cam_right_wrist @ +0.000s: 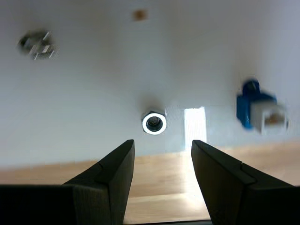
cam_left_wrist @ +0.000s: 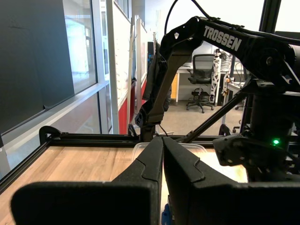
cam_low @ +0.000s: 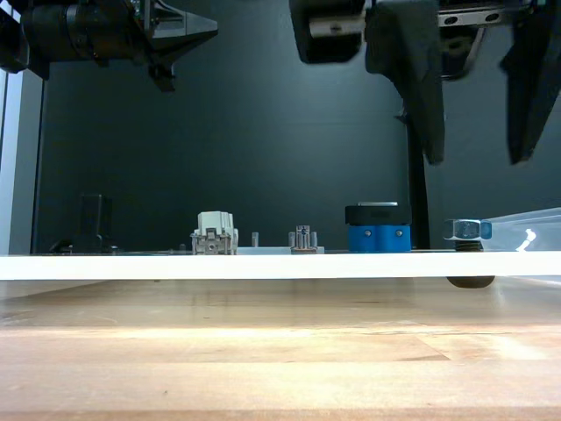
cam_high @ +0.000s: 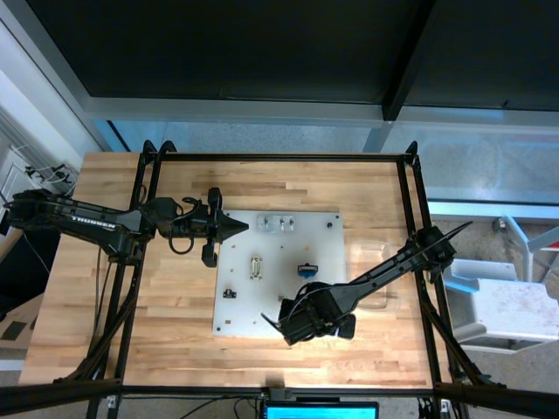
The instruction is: Pick the M12 fastener and fasten on the M12 threads
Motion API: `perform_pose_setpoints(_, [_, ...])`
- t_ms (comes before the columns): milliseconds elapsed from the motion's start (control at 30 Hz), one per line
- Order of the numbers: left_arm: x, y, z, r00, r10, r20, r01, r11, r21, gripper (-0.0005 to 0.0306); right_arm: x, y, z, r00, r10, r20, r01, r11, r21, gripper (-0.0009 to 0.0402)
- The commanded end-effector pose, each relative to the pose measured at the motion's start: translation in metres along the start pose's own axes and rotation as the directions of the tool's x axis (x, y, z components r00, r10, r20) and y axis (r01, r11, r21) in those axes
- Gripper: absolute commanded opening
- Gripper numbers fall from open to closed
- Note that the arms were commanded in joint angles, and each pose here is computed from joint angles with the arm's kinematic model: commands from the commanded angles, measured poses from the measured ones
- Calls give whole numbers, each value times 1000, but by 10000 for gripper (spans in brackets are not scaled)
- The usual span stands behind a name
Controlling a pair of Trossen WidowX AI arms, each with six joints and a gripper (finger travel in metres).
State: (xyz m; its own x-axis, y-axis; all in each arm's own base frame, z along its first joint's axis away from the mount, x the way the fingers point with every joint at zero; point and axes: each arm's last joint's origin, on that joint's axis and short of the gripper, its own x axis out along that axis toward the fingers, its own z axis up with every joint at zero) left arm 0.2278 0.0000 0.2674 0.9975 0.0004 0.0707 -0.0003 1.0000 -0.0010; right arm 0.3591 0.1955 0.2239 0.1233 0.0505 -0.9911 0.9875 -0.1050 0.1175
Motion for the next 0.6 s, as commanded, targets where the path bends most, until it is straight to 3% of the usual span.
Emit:
perform_pose_setpoints(33, [0,0,0,1000,0,0,0,1000,0,0,-2,2,-2,1000,23,-15,-25,986,-162,169])
perform_pose_setpoints(100, [0,0,0,1000,0,0,0,1000,0,0,-2,2,-5,999,44,-32,-50,974,-221,169])
perform_pose_setpoints(167, [0,0,0,1000,0,0,0,1000,0,0,-3,1,-7,998,46,-34,-55,947,-316,169])
perform_pose_setpoints(333, [0,0,0,1000,0,0,0,1000,0,0,-4,-2,-9,999,31,-43,-49,847,-529,169])
perform_pose_setpoints(467, [0,0,0,1000,0,0,0,1000,0,0,-4,-2,-9,999,32,-44,-54,724,-687,169])
perform_pose_setpoints(600, [0,0,0,1000,0,0,0,1000,0,0,-4,-2,-9,998,34,-45,-56,547,-835,169])
